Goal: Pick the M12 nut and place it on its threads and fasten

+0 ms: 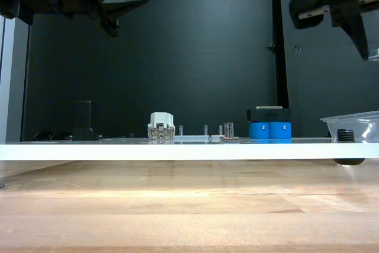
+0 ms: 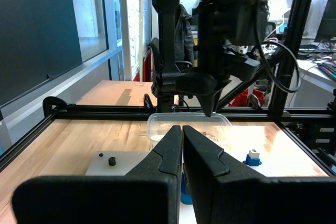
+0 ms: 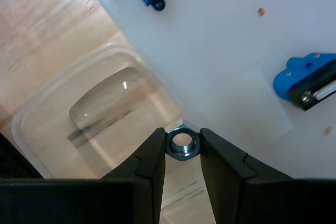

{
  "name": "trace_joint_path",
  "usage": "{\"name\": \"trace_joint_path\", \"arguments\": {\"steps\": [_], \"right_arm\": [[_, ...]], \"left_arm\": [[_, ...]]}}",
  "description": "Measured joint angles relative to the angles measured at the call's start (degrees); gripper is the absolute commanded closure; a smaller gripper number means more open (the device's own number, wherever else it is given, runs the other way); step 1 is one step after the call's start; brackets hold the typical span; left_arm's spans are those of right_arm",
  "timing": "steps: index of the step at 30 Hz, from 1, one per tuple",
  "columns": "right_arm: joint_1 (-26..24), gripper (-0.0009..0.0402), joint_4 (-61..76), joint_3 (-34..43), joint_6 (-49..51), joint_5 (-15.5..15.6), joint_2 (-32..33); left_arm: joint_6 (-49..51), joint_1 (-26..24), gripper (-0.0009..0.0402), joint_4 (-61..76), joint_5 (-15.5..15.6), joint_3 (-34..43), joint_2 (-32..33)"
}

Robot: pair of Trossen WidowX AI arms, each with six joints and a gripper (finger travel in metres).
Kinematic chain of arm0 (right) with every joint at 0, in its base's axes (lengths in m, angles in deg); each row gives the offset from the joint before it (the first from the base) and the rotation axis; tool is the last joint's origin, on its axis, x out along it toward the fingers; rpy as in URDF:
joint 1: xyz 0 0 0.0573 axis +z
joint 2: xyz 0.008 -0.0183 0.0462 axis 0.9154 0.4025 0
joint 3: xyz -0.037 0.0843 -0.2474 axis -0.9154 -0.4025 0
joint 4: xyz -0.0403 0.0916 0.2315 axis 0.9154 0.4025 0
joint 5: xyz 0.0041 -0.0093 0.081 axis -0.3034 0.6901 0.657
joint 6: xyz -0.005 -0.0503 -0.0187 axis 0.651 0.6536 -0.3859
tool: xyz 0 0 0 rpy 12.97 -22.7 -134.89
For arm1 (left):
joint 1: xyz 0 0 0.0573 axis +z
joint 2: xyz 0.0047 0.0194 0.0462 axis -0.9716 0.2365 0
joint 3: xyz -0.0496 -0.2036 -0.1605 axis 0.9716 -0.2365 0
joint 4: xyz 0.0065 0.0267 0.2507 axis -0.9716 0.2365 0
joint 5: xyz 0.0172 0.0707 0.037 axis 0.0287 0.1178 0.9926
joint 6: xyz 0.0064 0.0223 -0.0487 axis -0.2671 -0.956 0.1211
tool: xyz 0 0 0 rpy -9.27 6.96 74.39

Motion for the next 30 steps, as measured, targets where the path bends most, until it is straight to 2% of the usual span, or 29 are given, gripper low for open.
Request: {"name": "trace_joint_path", "arguments": {"steps": [15, 30], "right_arm": [[1.62, 0.0380, -0.59, 13.99, -3.50, 0.00, 15.39], [4.35, 0.0380, -2.23, 22.45, -3.45, 0.02, 24.85]], "left_arm": [[0.00, 0.00, 0.0393, -0.02, 0.00, 0.00, 0.00], [0.00, 0.00, 0.0393, -0.02, 0.02, 0.00, 0.00]]}}
